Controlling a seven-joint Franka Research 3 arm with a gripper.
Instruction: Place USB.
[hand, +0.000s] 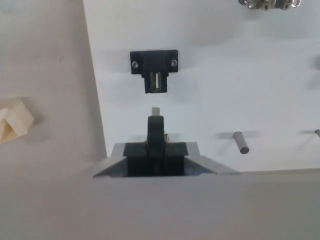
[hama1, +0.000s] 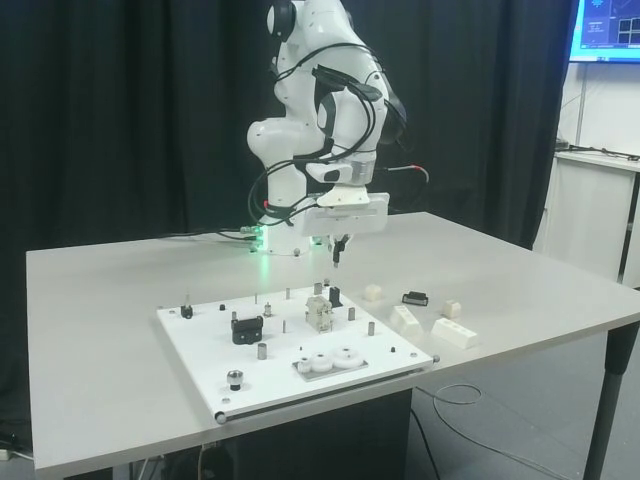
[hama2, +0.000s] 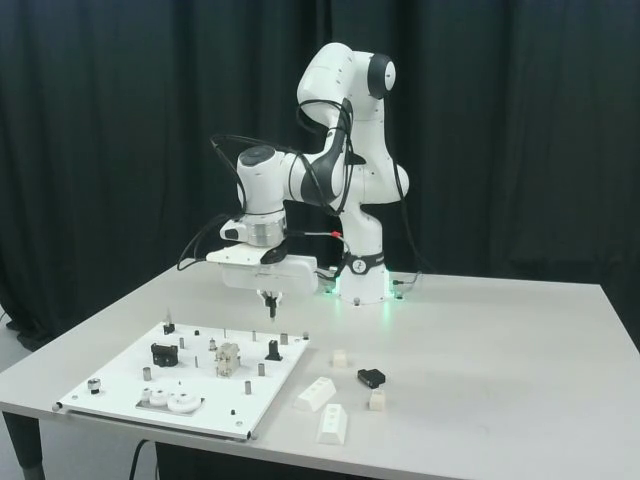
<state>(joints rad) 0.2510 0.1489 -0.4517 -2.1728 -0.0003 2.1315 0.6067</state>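
Hovering above the white board (hand: 210, 90), the gripper (hand: 156, 150) is clamped on the black USB plug (hand: 155, 131), whose metal tip pointing down is visible in the wrist view. Just beyond that tip sits the black USB socket (hand: 154, 70), screwed to the board near its edge, slot facing up. Plug and socket look roughly lined up but well apart, so this reads as the approach before insertion. Next comes a straight descent, keeping the tip square to the slot; any slight skew would likely jam it on the housing. Further out, a small grey peg (hand: 241, 142) stands on the board. Across the grey table (hama1: 90, 330), white blocks (hama1: 452, 331) lie beside the board.
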